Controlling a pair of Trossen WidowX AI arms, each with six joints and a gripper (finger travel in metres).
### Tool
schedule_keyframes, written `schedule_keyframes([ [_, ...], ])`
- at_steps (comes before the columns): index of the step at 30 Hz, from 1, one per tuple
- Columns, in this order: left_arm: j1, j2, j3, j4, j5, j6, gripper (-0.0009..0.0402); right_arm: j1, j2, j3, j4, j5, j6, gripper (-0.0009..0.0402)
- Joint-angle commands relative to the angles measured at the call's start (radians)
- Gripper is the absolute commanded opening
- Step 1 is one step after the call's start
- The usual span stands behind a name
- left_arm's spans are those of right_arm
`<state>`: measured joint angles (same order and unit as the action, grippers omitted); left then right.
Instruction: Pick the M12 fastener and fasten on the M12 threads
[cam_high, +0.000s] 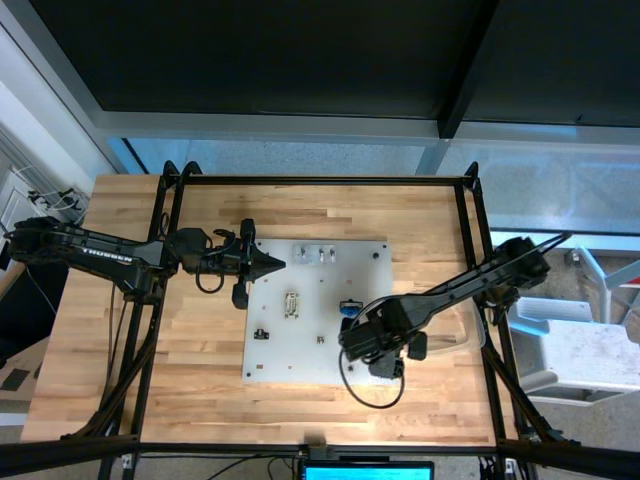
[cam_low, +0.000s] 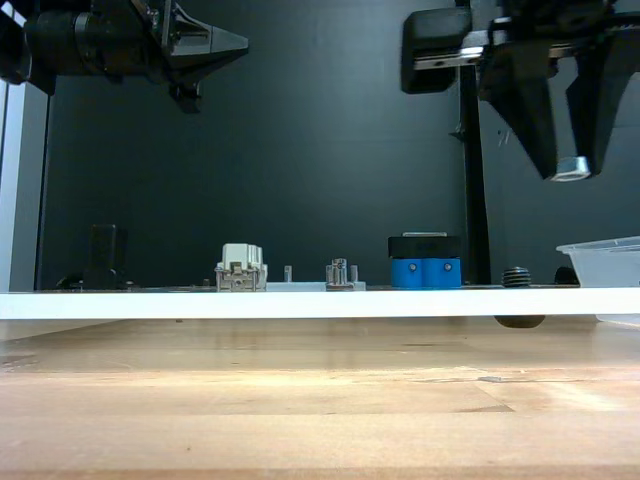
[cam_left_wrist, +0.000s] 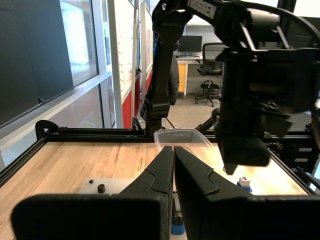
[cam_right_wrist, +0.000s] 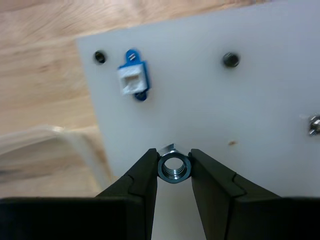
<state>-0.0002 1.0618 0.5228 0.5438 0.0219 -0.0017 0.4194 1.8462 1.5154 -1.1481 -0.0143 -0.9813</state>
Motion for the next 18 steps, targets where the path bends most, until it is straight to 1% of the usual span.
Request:
schedule_keyframes([
  [1,0.0,0.0,0.0,0.0,0.0,0.0,0.0,0.007,0.056,0.053,-0.001,0.015,-0.005,0.0018],
  [3,0.0,0.0,0.0,0.0,0.0,0.0,0.0,0.011,0.089,0.09,-0.001,0.023,-0.005,0.0018],
  [7,0.0,0.0,0.0,0.0,0.0,0.0,0.0,0.02,0.161,0.167,-0.013,0.023,-0.009,0.0018],
  [10,0.0,0.0,0.0,0.0,0.0,0.0,0.0,0.026,0.208,0.214,-0.026,0.023,-0.052,0.0018],
  [14,0.0,0.0,0.0,0.0,0.0,0.0,0.0,0.03,0.247,0.255,-0.027,0.022,-0.06,0.0018],
  [18,0.0,0.0,0.0,0.0,0.0,0.0,0.0,0.035,0.278,0.283,-0.026,0.022,-0.095,0.0018],
])
